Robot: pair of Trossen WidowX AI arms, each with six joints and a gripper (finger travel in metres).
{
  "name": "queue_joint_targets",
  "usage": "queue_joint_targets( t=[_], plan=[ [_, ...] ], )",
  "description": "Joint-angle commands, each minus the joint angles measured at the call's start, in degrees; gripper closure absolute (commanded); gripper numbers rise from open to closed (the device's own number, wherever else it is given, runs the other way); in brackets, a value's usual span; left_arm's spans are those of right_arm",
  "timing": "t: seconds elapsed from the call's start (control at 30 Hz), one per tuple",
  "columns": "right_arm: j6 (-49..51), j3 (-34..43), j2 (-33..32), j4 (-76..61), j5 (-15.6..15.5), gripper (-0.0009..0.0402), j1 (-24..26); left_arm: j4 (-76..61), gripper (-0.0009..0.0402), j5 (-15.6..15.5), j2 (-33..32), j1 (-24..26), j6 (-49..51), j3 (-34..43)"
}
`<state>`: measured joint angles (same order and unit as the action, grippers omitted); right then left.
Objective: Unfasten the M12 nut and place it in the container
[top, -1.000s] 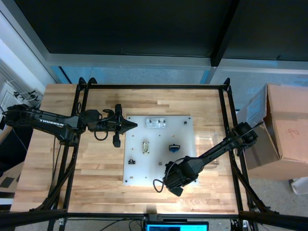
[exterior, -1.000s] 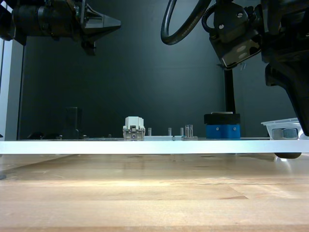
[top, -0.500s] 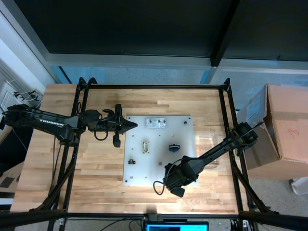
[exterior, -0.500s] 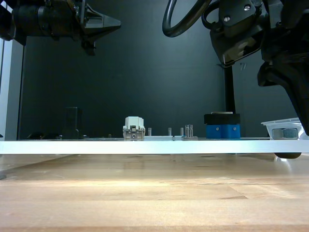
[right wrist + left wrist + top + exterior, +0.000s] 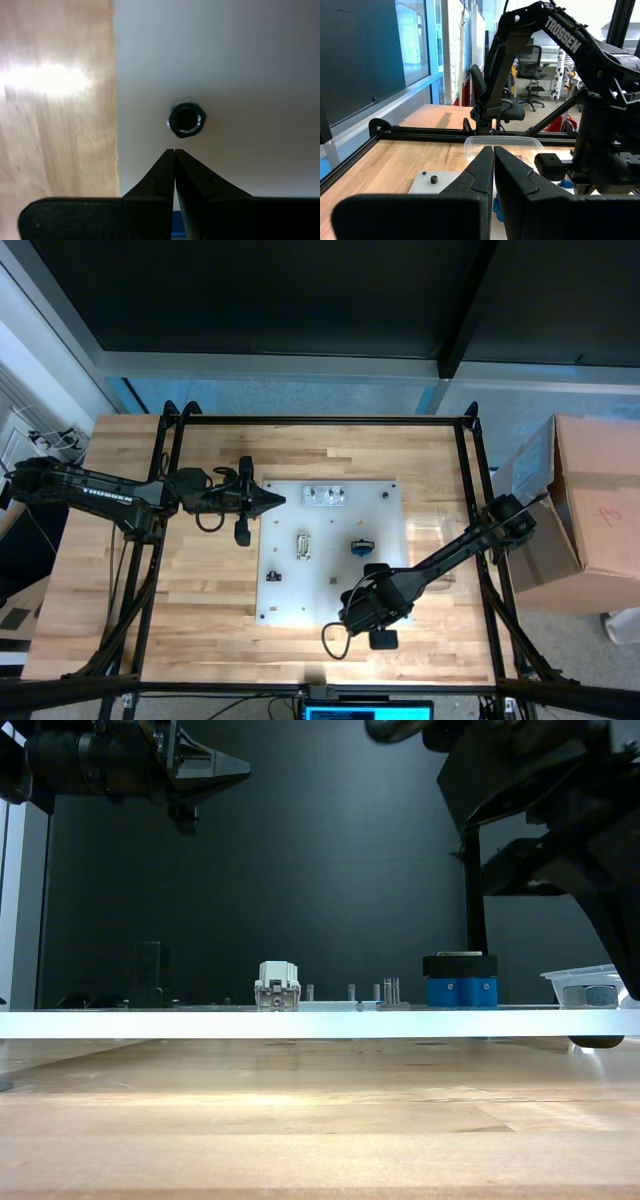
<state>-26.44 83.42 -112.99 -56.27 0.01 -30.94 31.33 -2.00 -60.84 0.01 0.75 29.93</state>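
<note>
The right end effector [image 5: 174, 151] is poised above the near right part of the white board [image 5: 225, 60] and is closed on nothing. The M12 nut [image 5: 186, 120] is seen just beyond its tip, unheld, seated on the board with a dark core at its centre, apparently on its stud. The left end effector [image 5: 493, 150], likewise closed and empty, is raised over the board's left edge. The clear container [image 5: 428, 527] is set on the counter [image 5: 200, 590] beside the board's right edge.
</note>
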Motion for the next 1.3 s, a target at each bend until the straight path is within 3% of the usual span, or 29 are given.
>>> queue_joint_targets(
  t=[0.03,0.37,0.87,1.3],
  plan=[
    [6.99,0.02,0.13,-0.02,-0.07,0.0394,-0.07,0.02,0.0393,0.02,-0.02,0.00,-0.02,0.02],
    [29.53,0.02,0.15,0.00,-0.09,0.0393,-0.20,0.02,0.0393,0.02,-0.02,0.00,0.00,0.02],
    [31.04,0.09,0.28,0.02,-0.04,0.0393,-0.20,0.02,0.0393,0.02,-0.02,-0.02,-0.02,0.02],
    [-3.63,0.42,6.60,-0.28,-0.09,0.0393,0.09,0.02,0.0393,0.02,-0.02,-0.02,0.00,0.02]
  ],
)
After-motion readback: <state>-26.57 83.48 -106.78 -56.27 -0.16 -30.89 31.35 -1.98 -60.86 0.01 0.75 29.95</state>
